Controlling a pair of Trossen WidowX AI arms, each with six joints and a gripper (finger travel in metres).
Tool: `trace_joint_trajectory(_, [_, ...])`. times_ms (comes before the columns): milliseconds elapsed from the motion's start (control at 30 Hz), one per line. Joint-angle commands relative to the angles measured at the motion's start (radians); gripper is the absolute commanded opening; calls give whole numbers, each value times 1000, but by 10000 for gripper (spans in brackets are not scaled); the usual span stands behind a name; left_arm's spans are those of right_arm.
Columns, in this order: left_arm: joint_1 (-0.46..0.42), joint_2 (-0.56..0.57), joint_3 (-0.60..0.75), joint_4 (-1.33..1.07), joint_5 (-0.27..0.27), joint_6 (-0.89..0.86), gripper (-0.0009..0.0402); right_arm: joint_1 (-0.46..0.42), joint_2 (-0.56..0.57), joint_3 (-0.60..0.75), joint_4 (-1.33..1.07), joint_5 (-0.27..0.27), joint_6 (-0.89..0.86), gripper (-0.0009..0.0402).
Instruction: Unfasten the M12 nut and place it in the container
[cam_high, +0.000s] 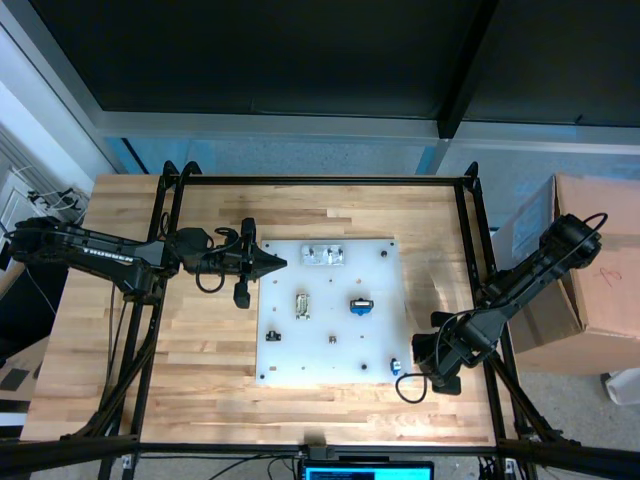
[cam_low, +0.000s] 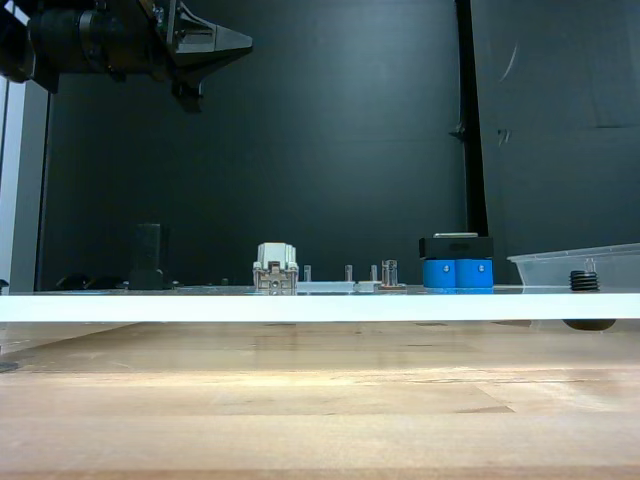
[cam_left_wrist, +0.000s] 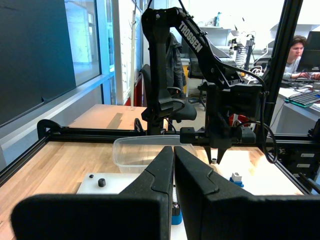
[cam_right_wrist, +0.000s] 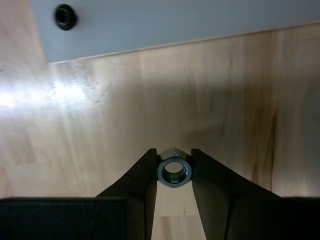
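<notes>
The right gripper (cam_right_wrist: 173, 156) grasps the nut (cam_right_wrist: 174, 171) at its very fingertips over bare table (cam_right_wrist: 225, 100), the stud (cam_right_wrist: 65, 16) beyond, the left gripper (cam_left_wrist: 173, 150) clenched high across the board (cam_right_wrist: 175, 25), so a jolt toward the container (cam_left_wrist: 135, 152) could spill it short.

White lettering "TROSSEN" legible twice: along the long link of the left arm (cam_high: 103, 256) in the high view, and along the sloping link of the right arm (cam_left_wrist: 190, 37) in the left wrist view.
</notes>
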Motion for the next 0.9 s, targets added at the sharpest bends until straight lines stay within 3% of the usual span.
trace_joint_trajectory(33, [0,0,0,0,0,0,0,0,14,-3,1,2,-1,29])
trace_joint_trajectory(633, [0,0,0,1,0,0,0,6,34,-3,5,-10,21,181])
trace_joint_trajectory(900, [0,0,0,0,0,0,0,6,34,-3,11,-35,21,201])
